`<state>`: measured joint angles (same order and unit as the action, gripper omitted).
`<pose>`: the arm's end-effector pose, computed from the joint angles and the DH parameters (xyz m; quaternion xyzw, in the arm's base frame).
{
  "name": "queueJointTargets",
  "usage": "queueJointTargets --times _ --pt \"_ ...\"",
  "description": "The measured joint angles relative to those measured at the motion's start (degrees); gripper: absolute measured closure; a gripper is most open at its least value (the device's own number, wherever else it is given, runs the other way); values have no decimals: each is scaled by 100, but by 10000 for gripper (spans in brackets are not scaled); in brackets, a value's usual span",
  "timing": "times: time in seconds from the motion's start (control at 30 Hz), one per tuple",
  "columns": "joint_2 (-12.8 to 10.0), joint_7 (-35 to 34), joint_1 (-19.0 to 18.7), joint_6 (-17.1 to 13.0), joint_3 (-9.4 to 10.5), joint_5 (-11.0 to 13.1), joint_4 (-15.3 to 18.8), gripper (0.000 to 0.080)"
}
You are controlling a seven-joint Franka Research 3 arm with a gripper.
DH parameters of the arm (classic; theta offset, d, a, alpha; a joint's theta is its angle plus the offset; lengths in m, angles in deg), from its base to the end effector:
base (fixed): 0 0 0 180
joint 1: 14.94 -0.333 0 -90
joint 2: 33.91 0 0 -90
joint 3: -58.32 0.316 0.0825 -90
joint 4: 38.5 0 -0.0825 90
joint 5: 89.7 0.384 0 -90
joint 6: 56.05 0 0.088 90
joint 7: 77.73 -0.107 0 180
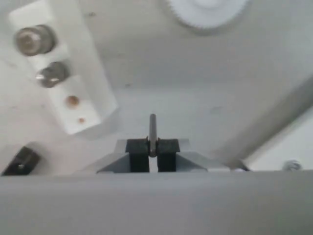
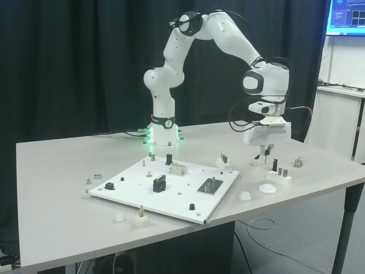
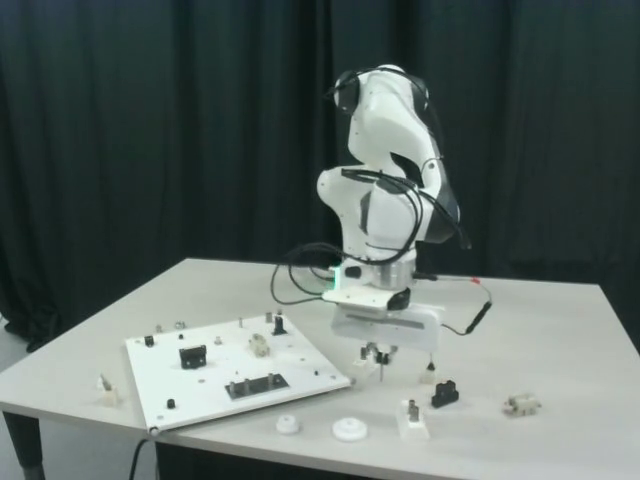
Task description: Insert round peg 1.
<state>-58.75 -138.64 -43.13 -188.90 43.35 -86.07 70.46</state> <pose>0.6099 0.1534 0.2788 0.9101 -0.4132 0.0186 0.0250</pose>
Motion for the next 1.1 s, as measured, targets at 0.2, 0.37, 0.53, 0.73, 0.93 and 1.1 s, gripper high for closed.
queueJointTargets --times 0.2,0.37,0.53,0.73,0.93,1.1 --pt "114 -185 16 246 -207 -192 0 770" --pt "229 -222 83 493 -342 -475 1 770" --pt "351 -222 264 704 -368 -853 15 770" --pt "477 -222 582 839 -365 -1143 77 770" --pt "575 -207 972 857 -349 -1367 166 770" --pt "644 -21 1315 829 -331 -1506 243 770"
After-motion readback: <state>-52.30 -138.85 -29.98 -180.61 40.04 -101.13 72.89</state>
